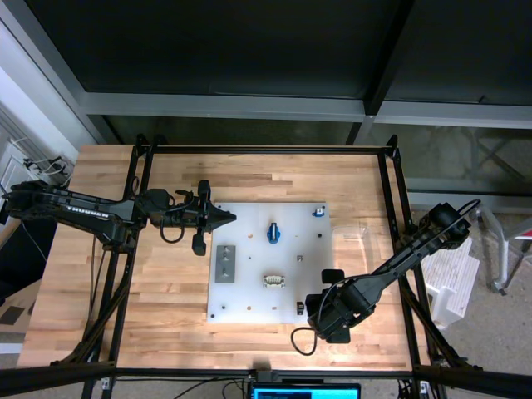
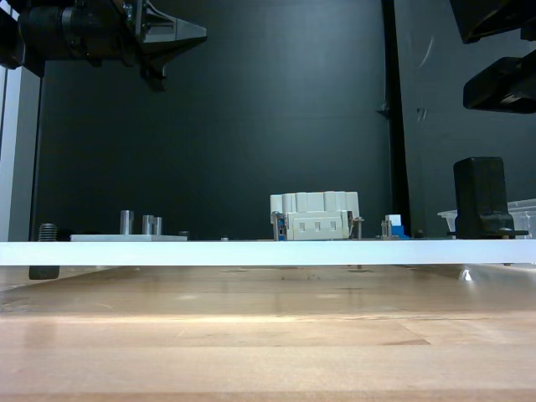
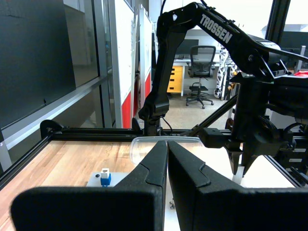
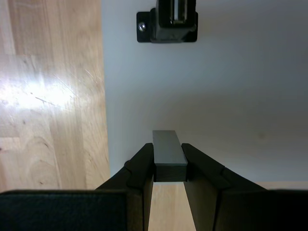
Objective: Pick the 16mm bar and install on taskboard
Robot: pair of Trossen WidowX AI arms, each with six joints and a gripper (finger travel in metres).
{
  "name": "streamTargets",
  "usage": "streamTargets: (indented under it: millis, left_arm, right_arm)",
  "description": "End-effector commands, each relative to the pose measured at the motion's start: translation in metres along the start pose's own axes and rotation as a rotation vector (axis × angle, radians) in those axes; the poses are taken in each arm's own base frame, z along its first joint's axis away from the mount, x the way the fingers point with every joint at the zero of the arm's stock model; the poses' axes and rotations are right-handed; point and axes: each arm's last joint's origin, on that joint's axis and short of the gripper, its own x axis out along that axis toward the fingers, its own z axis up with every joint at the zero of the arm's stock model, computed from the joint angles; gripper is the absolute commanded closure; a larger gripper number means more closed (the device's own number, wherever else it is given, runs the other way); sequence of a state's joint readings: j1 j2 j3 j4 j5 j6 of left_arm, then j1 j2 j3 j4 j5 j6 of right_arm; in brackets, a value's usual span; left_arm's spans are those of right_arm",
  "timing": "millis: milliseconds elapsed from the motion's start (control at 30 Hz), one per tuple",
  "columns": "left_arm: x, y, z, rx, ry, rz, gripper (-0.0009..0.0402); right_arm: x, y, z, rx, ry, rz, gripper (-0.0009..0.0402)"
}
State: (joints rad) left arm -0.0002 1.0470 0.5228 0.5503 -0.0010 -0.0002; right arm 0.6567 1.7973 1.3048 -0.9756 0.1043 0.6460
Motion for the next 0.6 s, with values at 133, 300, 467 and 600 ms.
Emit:
streamTargets:
  millis: [133,300,467,600]
  left_arm:
    - [0.0001,0.0,-0.0001,0.0,0.0,0.0,0.0393]
    - [0.0001,0.0001,-0.0001,0.0,0.0,0.0,0.0393]
    - [0.0001,0.0001,-0.0001,0.0,0.0,0.0,0.0393]
    - [0.0001,0.0001,-0.0001,0.0,0.0,0.0,0.0393]
  right_arm:
    - [-0.0009,-0.0011,-0.0005,0.001,0.006,-0.005,0.0389]
    - [-0.0008,-0.0009,0.0001,0.003,0.001,-0.001,0.0389]
    - [-0.0002,-0.0003,0.0007,0.004,-0.003,0.003,0.0389]
    - [0.0002,-0.0004,0.0005,0.004,-0.002,0.001,0.0389]
